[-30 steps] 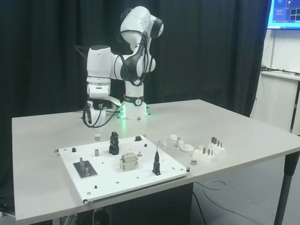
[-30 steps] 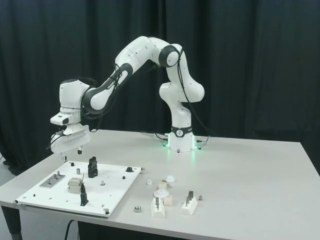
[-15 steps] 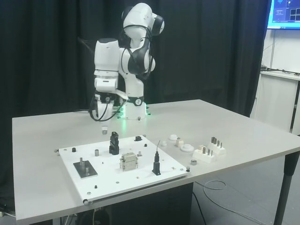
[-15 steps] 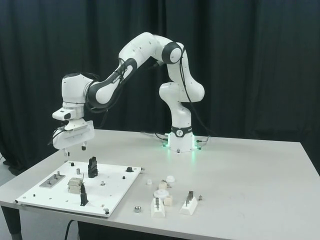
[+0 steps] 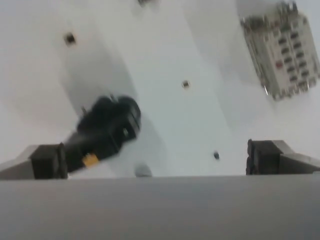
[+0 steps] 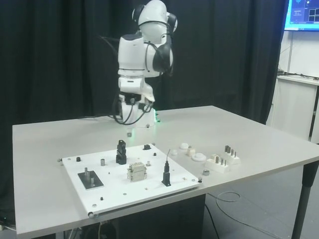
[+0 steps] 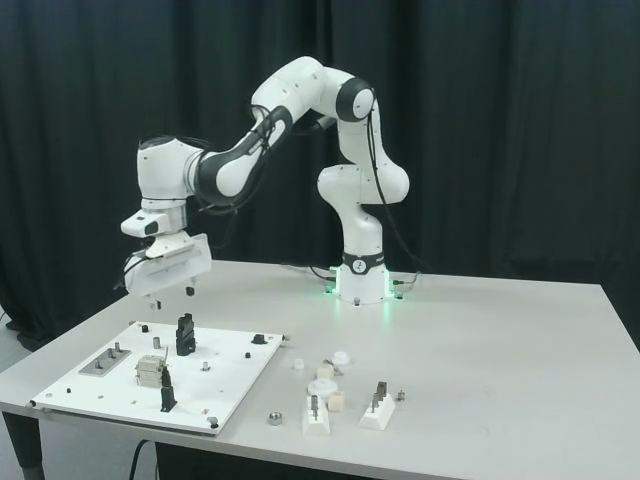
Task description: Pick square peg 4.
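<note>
I have the tool point(image 7: 172, 292) hanging in the air above the white board point(image 6: 130, 180) on the grey worktop point(image 6: 45, 149), touching nothing. In the wrist view its two fingertips point(image 5: 47, 161) stand wide apart with only bare board between them, so it is open and holds nothing.

Straight beneath the tool sits a black clamp-like fixture point(image 6: 120, 152), which the wrist view shows close by one fingertip. A little further out below it is the multi-pin connector block point(image 5: 281, 50), grey with rows of small holes, resting flat on the board. Beyond that stands a black upright holder with a thin pin point(image 6: 166, 175), and off to the board's far corner from the tool lies a flat grey plate with short posts point(image 6: 90, 179).

The pegs are well apart from the tool, off the board altogether, on the bare worktop: two small white peg stands point(image 7: 377, 410) side by side, each carrying short grey pegs point(image 6: 227, 149). Square peg 4 should be among these, but I cannot tell which one it is. Near the stands lie a few white round pieces point(image 6: 199, 157) and a small grey nut point(image 7: 274, 418).
</note>
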Motion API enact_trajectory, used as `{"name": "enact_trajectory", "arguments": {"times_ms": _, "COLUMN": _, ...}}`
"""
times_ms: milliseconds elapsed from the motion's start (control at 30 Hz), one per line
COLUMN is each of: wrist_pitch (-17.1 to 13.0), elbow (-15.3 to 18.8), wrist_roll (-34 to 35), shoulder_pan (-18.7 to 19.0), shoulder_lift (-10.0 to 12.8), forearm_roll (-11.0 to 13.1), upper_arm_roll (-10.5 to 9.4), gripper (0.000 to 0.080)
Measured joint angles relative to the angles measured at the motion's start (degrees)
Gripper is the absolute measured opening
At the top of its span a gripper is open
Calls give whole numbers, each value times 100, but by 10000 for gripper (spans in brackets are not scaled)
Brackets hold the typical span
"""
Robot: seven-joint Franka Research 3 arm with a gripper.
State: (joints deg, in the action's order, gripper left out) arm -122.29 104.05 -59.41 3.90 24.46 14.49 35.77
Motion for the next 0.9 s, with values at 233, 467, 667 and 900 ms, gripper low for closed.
{"name": "enact_trajectory", "arguments": {"times_ms": 233, "wrist_pitch": 186, "elbow": 0, "wrist_roll": 593, "shoulder_pan": 333, "shoulder_lift": -71, "forearm_roll": -184, "upper_arm_roll": -8, "gripper": 800}}
{"name": "enact_trajectory", "arguments": {"times_ms": 467, "wrist_pitch": 398, "elbow": 4, "wrist_roll": 1256, "shoulder_pan": 647, "shoulder_lift": -111, "forearm_roll": -308, "upper_arm_roll": -26, "gripper": 800}}
{"name": "enact_trajectory", "arguments": {"times_ms": 667, "wrist_pitch": 621, "elbow": 32, "wrist_roll": 1988, "shoulder_pan": 887, "shoulder_lift": -128, "forearm_roll": -401, "upper_arm_roll": -83, "gripper": 800}}
{"name": "enact_trajectory", "arguments": {"times_ms": 900, "wrist_pitch": 855, "elbow": 155, "wrist_roll": 2979, "shoulder_pan": 1077, "shoulder_lift": -208, "forearm_roll": -538, "upper_arm_roll": -304, "gripper": 800}}
